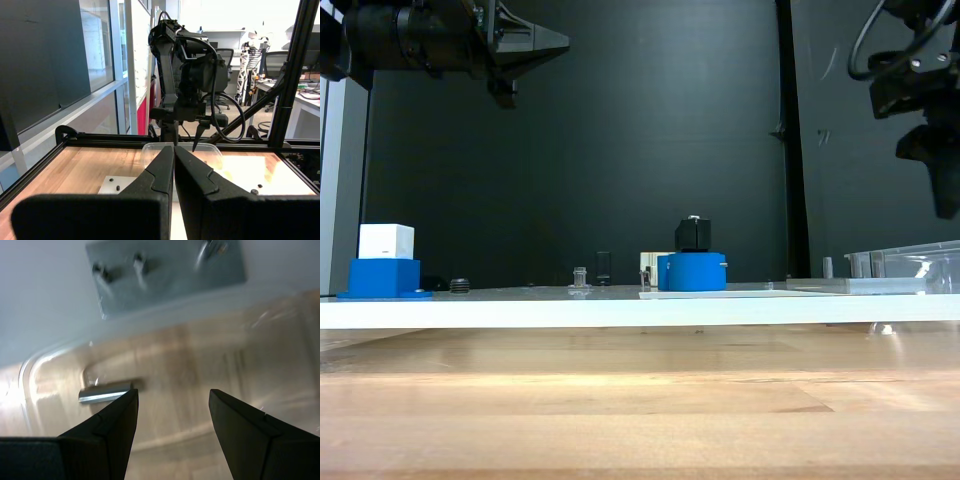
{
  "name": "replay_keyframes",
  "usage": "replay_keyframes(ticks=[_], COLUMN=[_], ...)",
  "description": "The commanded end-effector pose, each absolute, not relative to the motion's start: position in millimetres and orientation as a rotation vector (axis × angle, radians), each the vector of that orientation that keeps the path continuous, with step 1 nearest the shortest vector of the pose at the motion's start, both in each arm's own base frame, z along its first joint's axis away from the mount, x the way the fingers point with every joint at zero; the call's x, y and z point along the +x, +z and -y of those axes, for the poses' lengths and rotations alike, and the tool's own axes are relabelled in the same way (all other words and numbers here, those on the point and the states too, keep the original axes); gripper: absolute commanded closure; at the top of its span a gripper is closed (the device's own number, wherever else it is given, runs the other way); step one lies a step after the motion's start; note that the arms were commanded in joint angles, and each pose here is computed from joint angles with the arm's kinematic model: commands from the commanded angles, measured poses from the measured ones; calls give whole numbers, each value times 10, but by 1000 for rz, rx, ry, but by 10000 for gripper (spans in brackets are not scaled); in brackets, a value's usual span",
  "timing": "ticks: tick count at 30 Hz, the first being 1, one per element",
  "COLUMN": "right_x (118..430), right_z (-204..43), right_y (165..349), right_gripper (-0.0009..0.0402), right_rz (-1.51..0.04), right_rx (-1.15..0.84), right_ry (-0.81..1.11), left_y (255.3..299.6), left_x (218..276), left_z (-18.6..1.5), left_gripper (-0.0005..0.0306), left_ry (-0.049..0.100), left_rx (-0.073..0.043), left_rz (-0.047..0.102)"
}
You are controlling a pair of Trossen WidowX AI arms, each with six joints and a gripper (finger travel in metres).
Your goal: Remove the 16mm cylinder and place in the container
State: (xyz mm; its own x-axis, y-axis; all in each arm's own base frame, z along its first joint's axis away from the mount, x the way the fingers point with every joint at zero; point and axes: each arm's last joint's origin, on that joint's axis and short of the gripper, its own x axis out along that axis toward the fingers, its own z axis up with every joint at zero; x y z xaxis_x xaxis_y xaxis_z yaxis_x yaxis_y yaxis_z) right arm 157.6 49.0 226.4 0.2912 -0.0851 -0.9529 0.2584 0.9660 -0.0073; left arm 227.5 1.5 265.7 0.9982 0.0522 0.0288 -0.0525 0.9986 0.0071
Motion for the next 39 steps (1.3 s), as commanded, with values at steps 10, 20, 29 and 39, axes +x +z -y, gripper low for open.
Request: replay_keyframes(ticks=[10, 20, 29, 39], right_x=[1886, 2259, 2569, 2671], right_z=[-357, -98, -80, 117], right_y=[2673, 2980, 3104, 3086], right_gripper=[216, 270, 333, 390], right_rz=[-969, -572, -305, -129], right_rx=[61, 14, -59, -14], right_ry=[-147, -64, -1, 7], left_y=[2658, 2658, 2658, 2658], left_x=[2275, 2275, 2275, 2275], left_z=[-15, -16, -15, -16], left_gripper=[300, 300, 300, 300], left_ry=[52, 53, 52, 53], left_rx=[8, 8, 8, 8], left_rz=[29, 29, 29, 29])
